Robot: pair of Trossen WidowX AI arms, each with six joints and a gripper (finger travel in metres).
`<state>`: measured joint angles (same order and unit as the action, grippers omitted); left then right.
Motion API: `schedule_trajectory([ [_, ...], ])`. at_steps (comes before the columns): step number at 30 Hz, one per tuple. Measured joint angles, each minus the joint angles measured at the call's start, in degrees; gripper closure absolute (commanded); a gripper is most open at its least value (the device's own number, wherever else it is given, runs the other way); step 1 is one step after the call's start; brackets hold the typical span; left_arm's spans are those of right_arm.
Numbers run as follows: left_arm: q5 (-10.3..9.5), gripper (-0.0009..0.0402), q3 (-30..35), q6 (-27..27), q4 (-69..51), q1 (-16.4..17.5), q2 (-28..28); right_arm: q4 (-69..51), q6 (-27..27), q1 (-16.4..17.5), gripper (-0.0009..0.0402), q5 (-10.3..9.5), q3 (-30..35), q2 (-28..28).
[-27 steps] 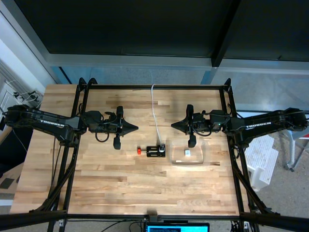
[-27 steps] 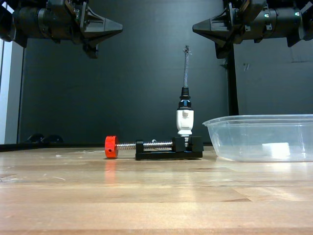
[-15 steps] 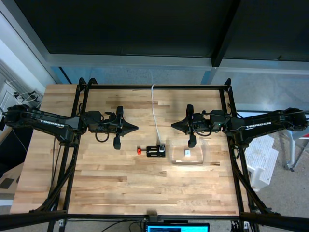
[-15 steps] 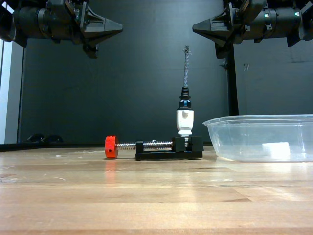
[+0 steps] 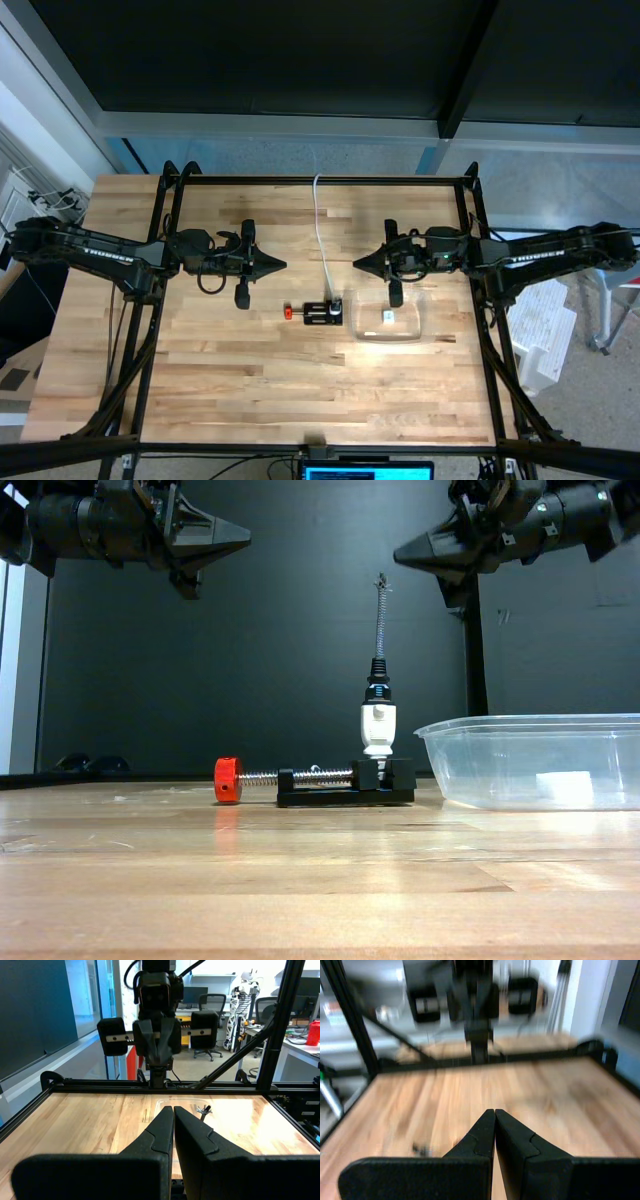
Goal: Remove the power plug from the receptacle and place in the container
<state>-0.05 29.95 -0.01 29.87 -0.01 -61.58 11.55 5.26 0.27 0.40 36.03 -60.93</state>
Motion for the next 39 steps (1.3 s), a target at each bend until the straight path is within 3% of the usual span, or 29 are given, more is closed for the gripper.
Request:
schedule_trajectory([
  [9,0.0,0.0393,0.0,0.0,0.0,0.0,0.0,-33.11,0.2,4.46,0.0393,0.02,15.82,-6.73],
  [17,0.0,0.0393,0.0,-0.02,-0.02,0.0,0.0,-49.7,1.92,8.26,0.0386,1.33,28.37,-17.84],
  [21,0.0,0.0393,0.0,0.0,0.0,0.0,0.0,-53.79,3.32,8.35,0.0344,2.01,33.03,-22.82],
  [27,0.0,0.0393,-0.02,-0.02,0.0,0.0,0.0,-56.76,4.35,8.52,0.0245,6.01,38.16,-28.48],
  [33,0.0,0.0393,0.0,0.0,-0.02,0.0,0.0,-58.77,4.52,8.52,0.0173,6.05,42.03,-33.18],
  [39,0.0,0.0393,0.0,-0.02,0.02,0.0,0.0,-58.88,4.85,8.68,0.0157,6.05,43.85,-37.0],
])
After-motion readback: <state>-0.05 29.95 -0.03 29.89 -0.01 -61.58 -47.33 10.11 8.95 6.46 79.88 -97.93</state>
